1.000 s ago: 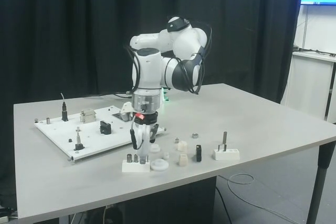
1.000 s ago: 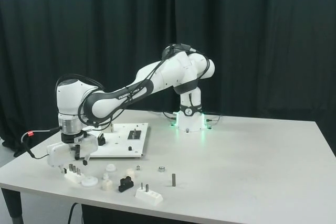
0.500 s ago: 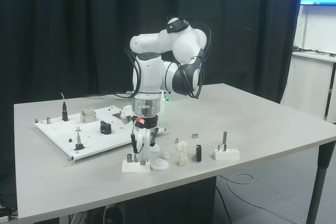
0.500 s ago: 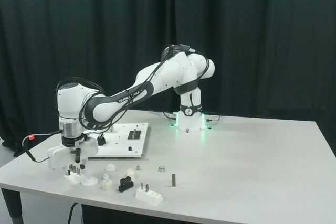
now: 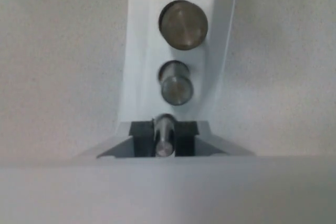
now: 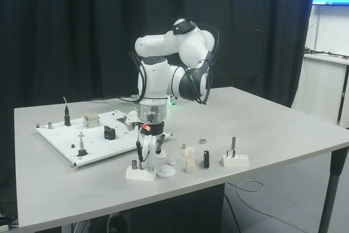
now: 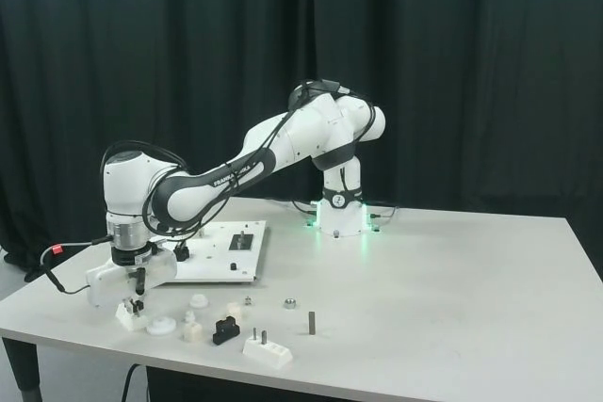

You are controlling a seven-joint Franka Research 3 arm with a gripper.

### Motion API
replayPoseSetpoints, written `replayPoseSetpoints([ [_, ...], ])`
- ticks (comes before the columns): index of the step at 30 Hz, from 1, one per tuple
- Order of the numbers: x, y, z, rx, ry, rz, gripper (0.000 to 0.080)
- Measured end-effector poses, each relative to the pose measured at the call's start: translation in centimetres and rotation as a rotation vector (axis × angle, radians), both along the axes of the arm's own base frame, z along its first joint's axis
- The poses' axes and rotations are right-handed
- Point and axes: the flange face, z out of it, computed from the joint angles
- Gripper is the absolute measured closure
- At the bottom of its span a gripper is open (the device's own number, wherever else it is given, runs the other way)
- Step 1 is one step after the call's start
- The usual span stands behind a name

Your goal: Pick round peg 2.

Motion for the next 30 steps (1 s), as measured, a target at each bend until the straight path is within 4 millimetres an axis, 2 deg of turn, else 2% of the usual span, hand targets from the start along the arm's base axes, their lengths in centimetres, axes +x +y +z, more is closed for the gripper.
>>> replayPoseSetpoints([
  [2,0.0,0.0,0.0,0.0,0.001,0.0,0.061],
  [3,0.0,0.0,0.0,-0.001,0.001,-0.001,0.0731],
  [15,0.0,-0.1,0.7,0.001,0.001,-0.008,0.0731],
  [30,-0.7,-0.6,4.4,0.031,0.027,-0.022,0.0731],
])
